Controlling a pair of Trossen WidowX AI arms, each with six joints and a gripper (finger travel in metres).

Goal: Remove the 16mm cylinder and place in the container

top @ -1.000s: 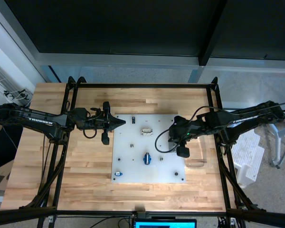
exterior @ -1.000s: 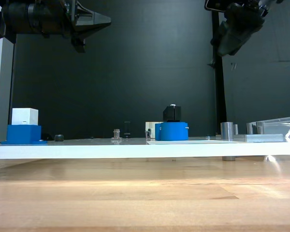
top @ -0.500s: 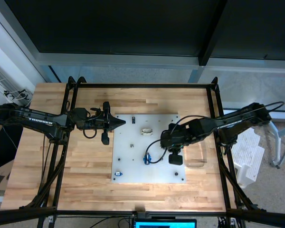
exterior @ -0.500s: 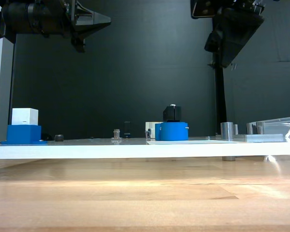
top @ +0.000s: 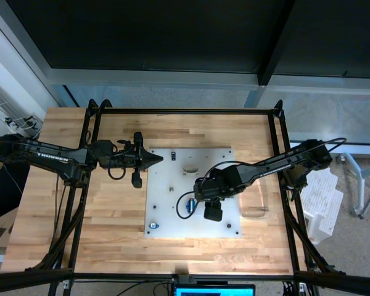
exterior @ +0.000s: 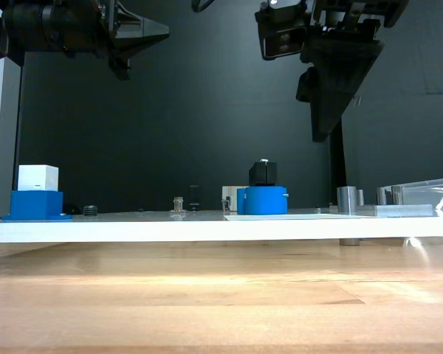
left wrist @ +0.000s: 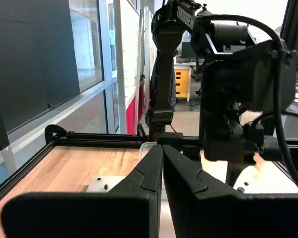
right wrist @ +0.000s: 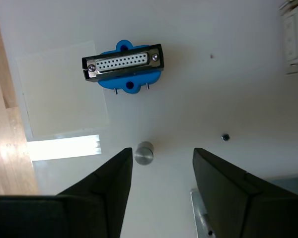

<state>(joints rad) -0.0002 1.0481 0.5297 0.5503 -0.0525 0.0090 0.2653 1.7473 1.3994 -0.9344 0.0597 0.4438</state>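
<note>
Two risks were flagged. From above, the right gripper (top: 205, 192) was seen over the white board (top: 163, 213), with the container (top: 259, 200) just to its right and the left gripper (top: 154, 159) parked far-left, pinched closed. Down low, the 16mm cylinder (exterior: 347, 199) was seen upright on the board, a grey block (exterior: 402, 211) crowding its right and open room to its left. Through the right wrist, the jaws were spread wide but the peg was off-centre, so it could get clipped crooked or tipped.

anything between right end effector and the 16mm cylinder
Nothing visible. The open right end effector hangs above the 16mm cylinder, clear air between; the shut left end effector is parked high beside the board.
</note>
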